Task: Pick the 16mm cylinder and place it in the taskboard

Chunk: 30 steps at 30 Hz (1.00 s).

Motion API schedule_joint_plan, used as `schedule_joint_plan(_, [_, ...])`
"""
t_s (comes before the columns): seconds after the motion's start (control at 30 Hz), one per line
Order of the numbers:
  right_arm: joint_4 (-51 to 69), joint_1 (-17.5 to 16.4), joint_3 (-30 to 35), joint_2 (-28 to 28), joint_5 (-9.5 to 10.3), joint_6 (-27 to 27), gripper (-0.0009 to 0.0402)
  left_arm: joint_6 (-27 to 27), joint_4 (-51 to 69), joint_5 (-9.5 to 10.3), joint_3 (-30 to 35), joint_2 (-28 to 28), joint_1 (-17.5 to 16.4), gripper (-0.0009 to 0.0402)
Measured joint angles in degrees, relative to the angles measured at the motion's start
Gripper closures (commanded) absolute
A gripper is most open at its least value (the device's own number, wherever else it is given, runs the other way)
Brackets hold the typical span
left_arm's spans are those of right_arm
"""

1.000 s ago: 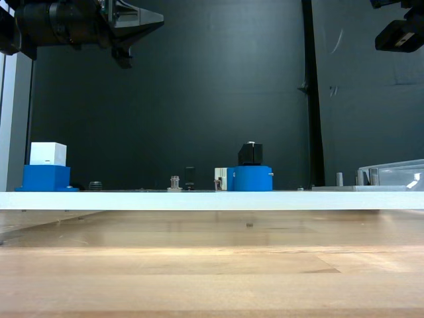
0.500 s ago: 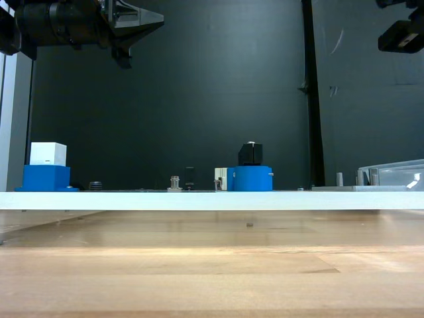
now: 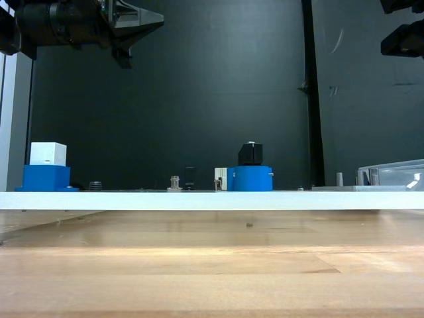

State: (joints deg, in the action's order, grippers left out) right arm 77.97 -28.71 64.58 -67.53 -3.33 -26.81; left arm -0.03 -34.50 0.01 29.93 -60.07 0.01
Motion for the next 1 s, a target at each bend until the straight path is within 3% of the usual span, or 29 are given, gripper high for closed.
schedule_joint_plan(0.27, [-0.94,-1.03,-1.62,-0.50,-1.38,-1.57,0.0148,0.00,-0.02,-0.02,0.00,-0.02,0.00,0.0393])
schedule_joint_plan(1.0, [-10.14,-3.54,-10.49,-0.52,-1.14,-4.37,0.0148,0.00,-0.02,-0.02,0.00,0.00,0.00,0.0393])
